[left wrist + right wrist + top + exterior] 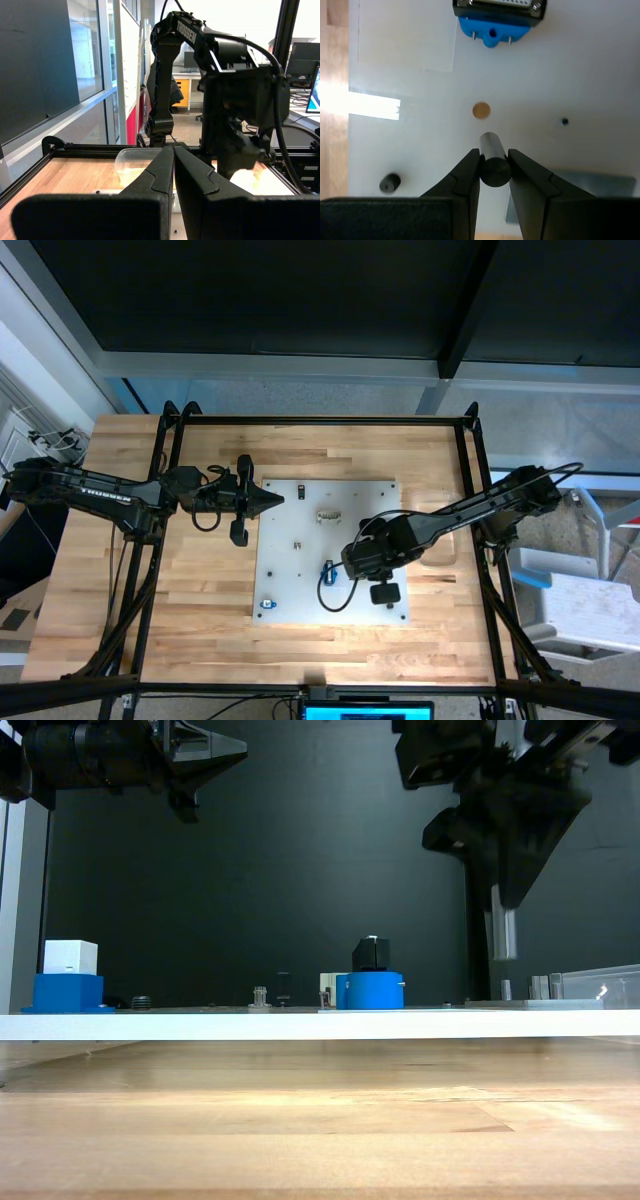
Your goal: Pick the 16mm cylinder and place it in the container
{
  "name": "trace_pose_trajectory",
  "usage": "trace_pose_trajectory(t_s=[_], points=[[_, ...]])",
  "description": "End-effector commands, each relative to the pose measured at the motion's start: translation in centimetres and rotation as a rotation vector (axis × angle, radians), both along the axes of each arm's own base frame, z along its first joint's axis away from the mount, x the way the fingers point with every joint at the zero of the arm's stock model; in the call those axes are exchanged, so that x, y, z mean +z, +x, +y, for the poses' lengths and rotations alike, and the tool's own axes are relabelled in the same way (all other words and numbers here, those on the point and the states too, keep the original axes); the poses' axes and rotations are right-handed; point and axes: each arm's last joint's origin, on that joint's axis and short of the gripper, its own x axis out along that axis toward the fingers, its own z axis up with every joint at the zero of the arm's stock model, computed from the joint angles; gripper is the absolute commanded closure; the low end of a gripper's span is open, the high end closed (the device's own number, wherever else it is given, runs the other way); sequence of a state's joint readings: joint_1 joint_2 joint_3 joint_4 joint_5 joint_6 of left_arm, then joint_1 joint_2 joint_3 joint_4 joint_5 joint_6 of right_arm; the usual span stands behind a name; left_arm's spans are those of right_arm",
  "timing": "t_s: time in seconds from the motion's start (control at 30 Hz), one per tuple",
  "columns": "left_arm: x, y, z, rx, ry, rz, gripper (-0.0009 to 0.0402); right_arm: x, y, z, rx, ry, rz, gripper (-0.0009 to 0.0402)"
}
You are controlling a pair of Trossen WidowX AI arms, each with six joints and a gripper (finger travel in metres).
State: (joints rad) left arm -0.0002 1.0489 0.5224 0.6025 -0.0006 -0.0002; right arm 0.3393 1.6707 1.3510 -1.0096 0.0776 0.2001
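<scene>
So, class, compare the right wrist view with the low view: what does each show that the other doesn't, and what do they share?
Only the right wrist view shows the round hole in the white board, just beyond the 16mm cylinder.

Only the low view shows the clear container off to the right and the left gripper, shut and raised high at the left.

Both show the right gripper shut on the cylinder. The low view adds that the cylinder hangs above the board without touching it.
</scene>
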Motion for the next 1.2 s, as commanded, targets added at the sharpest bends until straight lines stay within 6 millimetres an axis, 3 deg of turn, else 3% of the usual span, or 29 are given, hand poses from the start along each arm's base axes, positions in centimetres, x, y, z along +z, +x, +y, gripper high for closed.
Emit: trace_pose_trajectory(t_s=[0.03, 0.57, 1.2], points=[[0.0, 0.0, 0.0, 0.0, 0.0, -0.001, 0.0393, 1.0, -0.8, -0.3, -0.002, 0.003, -0.01, 0.0364], [0.0, 0.0, 0.0, 0.0, 0.0, 0.0, 0.0393, 4.8, -4.7, -2.6, -0.074, 0.012, -0.038, 0.0364], [0.0, 0.0, 0.0, 0.0, 0.0, 0.0, 0.0393, 1.9, -11.9, -5.6, -0.463, 0.094, -0.004, 0.0364]])
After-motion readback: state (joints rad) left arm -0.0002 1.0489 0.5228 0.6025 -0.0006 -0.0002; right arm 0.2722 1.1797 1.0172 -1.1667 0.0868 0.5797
